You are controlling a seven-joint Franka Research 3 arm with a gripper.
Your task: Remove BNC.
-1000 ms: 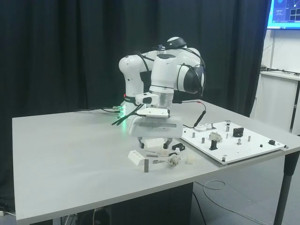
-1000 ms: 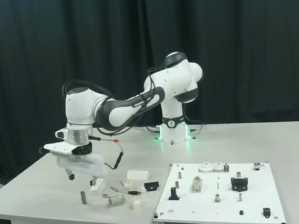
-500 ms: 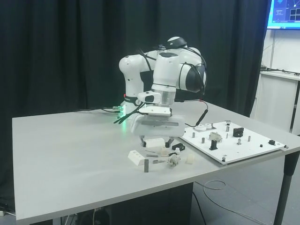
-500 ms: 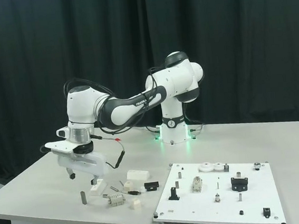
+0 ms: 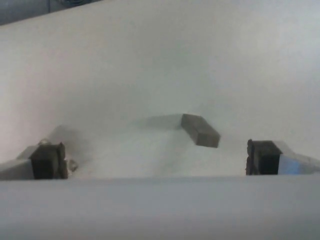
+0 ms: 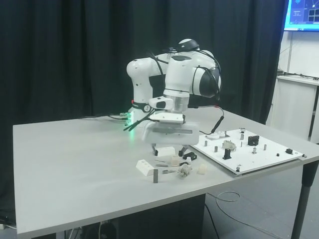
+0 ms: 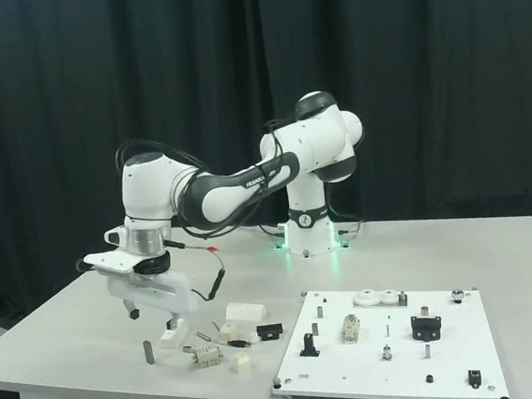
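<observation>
My gripper (image 7: 153, 318) hangs open and empty above the loose parts at the table's front, in the first room view (image 6: 168, 149) just over a white block (image 6: 144, 168). The wrist view shows both black fingertips (image 5: 48, 161) wide apart over bare table, gripper (image 5: 155, 160), with a small grey post (image 5: 200, 130) lying between and beyond them. The white board (image 7: 357, 365) with several small fittings lies to the side, apart from the gripper. I cannot tell which fitting is the BNC.
Loose on the table near the gripper: a grey post (image 7: 148, 350), a white block (image 7: 244, 311), a black part (image 7: 269, 331), a connector (image 7: 206, 354) and a small white cube (image 7: 239, 361). The arm's base (image 7: 309, 238) stands at the back.
The open gripper has risen a little above the loose parts and drifted slightly toward the board. The parts on the table have not moved.
</observation>
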